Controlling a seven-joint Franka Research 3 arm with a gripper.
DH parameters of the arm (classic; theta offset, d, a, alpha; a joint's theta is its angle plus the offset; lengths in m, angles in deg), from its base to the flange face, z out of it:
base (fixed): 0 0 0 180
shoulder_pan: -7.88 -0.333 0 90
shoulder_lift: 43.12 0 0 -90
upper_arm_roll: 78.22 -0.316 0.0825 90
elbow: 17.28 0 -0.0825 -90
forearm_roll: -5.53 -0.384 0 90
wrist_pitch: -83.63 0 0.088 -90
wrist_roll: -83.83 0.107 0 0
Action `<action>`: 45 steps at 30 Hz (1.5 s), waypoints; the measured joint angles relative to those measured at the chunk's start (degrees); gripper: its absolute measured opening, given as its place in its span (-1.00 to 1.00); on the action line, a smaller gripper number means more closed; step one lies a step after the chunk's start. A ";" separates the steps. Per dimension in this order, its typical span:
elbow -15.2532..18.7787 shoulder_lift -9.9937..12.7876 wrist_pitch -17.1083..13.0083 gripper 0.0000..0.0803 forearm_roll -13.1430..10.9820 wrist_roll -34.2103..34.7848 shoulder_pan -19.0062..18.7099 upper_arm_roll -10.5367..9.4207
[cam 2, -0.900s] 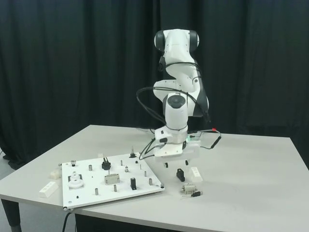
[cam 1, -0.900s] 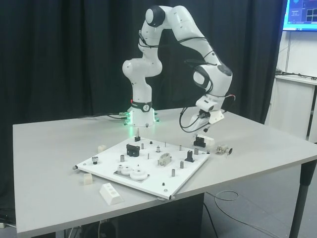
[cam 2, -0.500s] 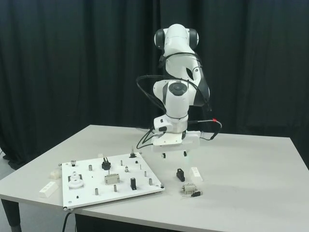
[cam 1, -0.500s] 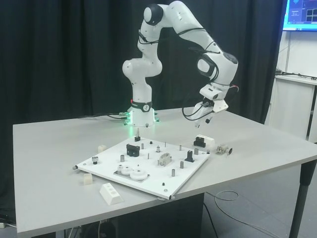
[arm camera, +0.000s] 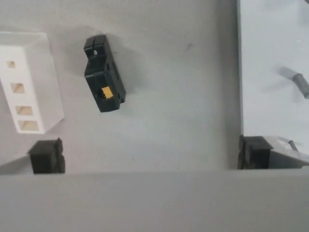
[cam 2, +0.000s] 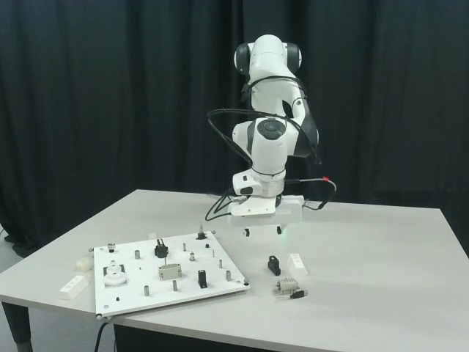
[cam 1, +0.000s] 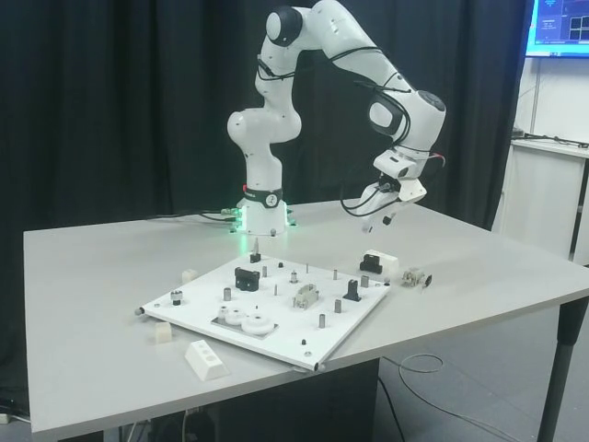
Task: Remove round peg 2.
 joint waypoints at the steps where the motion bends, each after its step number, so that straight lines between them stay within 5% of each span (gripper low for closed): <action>1: 0.00 0.00 0.00 0.99 0.03 0.00 0.00 0.00; 45: -0.05 0.03 -0.33 0.99 2.58 -0.63 0.66 0.58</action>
